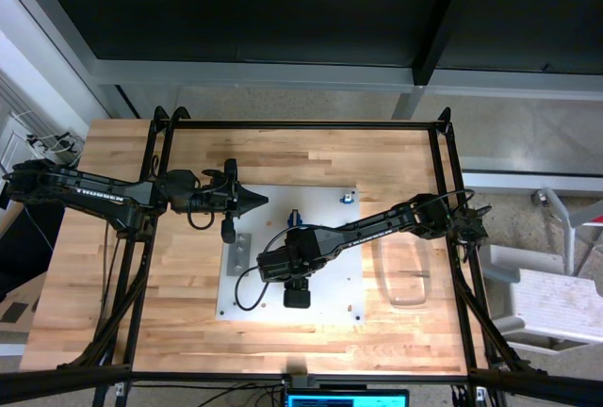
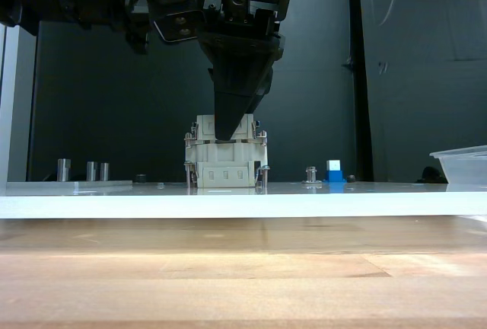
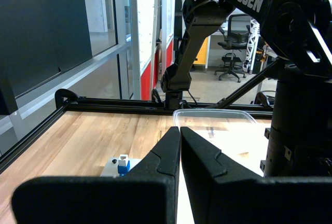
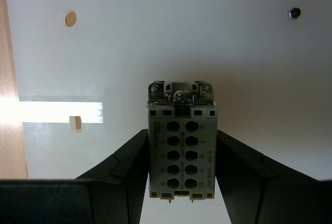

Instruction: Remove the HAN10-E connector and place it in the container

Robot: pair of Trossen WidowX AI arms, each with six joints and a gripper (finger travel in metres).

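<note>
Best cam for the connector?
Right wrist view: connector face-on, pin holes clear, right pincer shut on its sides. Low view shows its side; high view hides it under the arm. Left wrist misses it; left pincer shut, parked over the board.

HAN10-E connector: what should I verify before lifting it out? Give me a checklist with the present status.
1. Grip: right hand closed against both sides of the HAN10-E connector: ok.
2. Grip centred across the connector: ok.
3. Connector released from its base on the board: cannot tell.
4. Container right of the board, nothing seen inside: ok.
5. Left hand shut, over the board's far-left corner, apart from the connector: ok.
</note>
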